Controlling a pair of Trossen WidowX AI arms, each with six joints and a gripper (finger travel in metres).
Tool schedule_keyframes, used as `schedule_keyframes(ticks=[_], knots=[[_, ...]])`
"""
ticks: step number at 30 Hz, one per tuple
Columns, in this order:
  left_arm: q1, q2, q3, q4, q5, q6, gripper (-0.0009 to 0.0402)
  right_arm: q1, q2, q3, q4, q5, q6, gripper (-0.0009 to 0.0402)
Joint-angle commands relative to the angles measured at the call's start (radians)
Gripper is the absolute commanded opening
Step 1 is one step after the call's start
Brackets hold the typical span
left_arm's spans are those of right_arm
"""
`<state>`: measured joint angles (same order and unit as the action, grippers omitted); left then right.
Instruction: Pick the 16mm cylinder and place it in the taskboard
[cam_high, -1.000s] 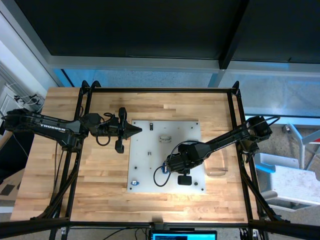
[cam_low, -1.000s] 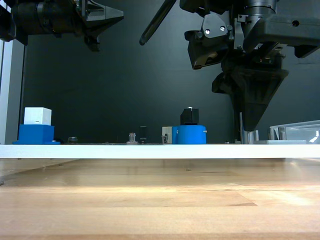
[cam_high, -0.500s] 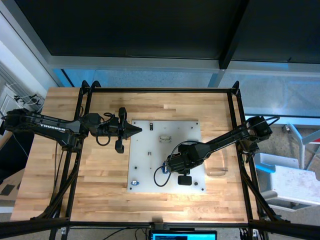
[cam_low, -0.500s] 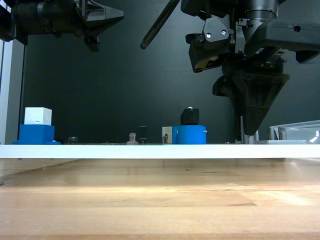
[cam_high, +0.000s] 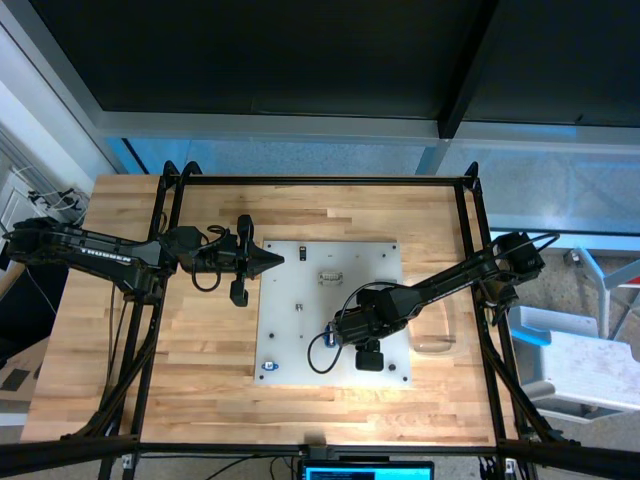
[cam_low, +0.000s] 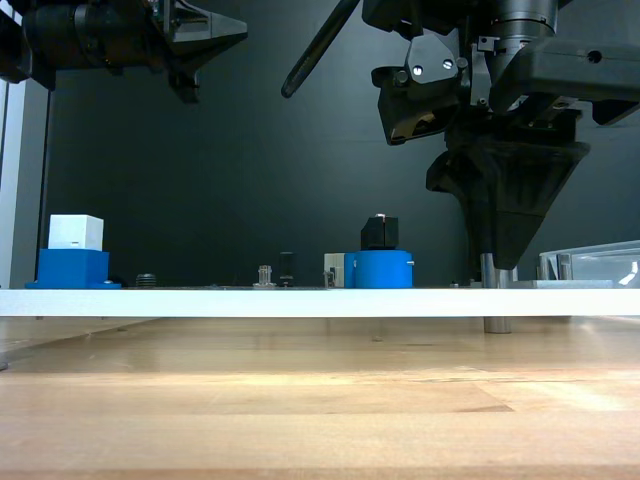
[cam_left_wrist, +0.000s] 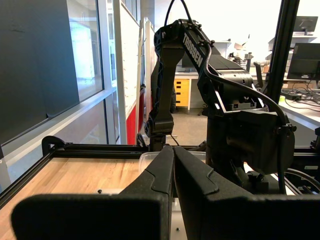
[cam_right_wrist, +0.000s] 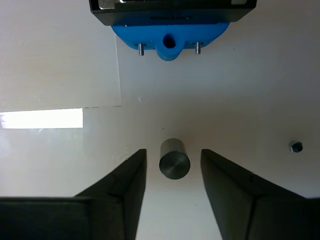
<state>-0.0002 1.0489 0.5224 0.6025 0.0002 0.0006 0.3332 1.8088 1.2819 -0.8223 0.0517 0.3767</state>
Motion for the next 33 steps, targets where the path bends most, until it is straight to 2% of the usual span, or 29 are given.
schedule_keyframes(ticks=[1, 8, 12, 33], knots=[[0.000, 0.000, 0.000, 0.000, 0.000, 0.000, 0.0000, 0.001, 0.000, 0.000, 0.000, 0.000, 0.000, 0.0189], [0.000, 0.000, 0.000, 0.000, 0.000, 0.000, 0.0000, 0.002, 0.000, 0.002, -0.003, 0.000, 0.000, 0.0247], [0.000, 0.000, 0.000, 0.000, 0.000, 0.000, 0.0000, 0.003, -0.003, 0.006, -0.009, 0.000, 0.000, 0.0266], [0.000, 0.000, 0.000, 0.000, 0.000, 0.000, 0.0000, 0.011, -0.058, 0.015, -0.053, 0.000, 0.000, 0.0270]])
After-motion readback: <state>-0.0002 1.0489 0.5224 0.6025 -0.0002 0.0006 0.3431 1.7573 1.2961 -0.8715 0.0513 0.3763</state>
